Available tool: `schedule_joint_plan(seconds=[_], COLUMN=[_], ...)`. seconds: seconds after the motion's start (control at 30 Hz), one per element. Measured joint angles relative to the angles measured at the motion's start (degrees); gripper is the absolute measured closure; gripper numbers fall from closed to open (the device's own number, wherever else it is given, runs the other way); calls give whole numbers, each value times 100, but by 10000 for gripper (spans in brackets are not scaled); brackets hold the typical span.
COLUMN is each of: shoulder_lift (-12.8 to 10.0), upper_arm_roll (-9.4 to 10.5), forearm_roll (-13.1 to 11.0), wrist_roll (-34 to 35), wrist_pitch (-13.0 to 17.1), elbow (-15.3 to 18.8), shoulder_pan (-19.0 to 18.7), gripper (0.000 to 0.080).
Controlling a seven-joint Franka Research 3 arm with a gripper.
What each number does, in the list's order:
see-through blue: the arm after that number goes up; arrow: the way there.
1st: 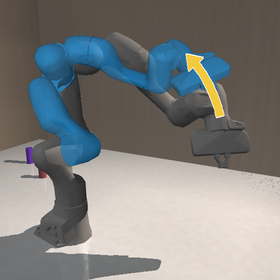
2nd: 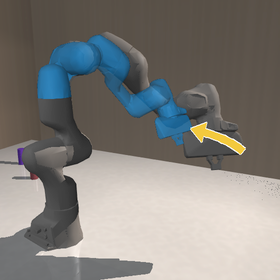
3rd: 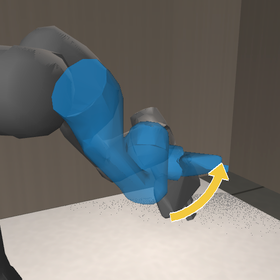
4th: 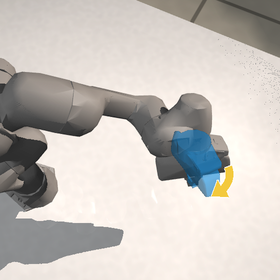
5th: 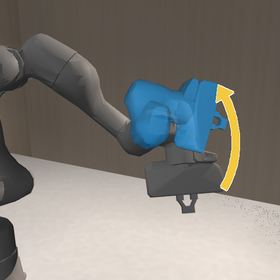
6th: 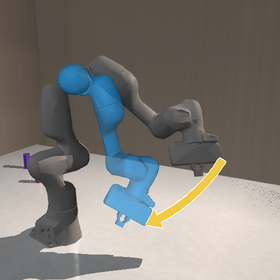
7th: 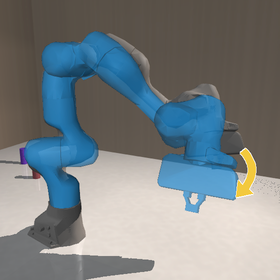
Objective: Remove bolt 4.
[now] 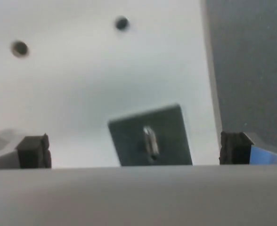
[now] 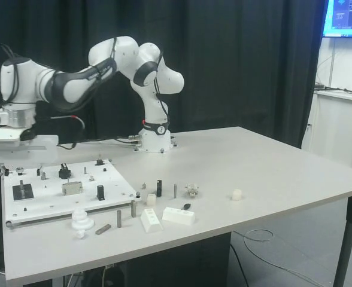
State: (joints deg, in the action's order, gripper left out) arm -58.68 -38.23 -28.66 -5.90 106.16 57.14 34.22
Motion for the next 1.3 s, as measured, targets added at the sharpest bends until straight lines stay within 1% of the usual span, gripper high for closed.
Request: schedule_joint_plan(seconds=[0.27, 0.47, 0.67, 0.97, 1.13, 1.3], shoulder_lift=[67, 133, 175, 298, 350, 403], upper_arm_roll=[-114, -136, -146, -158, -237, -305], forearm_roll=[-234, -250, -251, -285, -286, -287], wrist_roll=[-9, -62, -121, 112, 401, 594], wrist_pitch=[-292, -490, -579, -628, -621, -533], elbow=[3, 25, 119, 517, 805, 1117], shoulder_pan=[338, 571, 766, 958, 1002, 1044], gripper=[3, 3, 3, 3, 3, 3])
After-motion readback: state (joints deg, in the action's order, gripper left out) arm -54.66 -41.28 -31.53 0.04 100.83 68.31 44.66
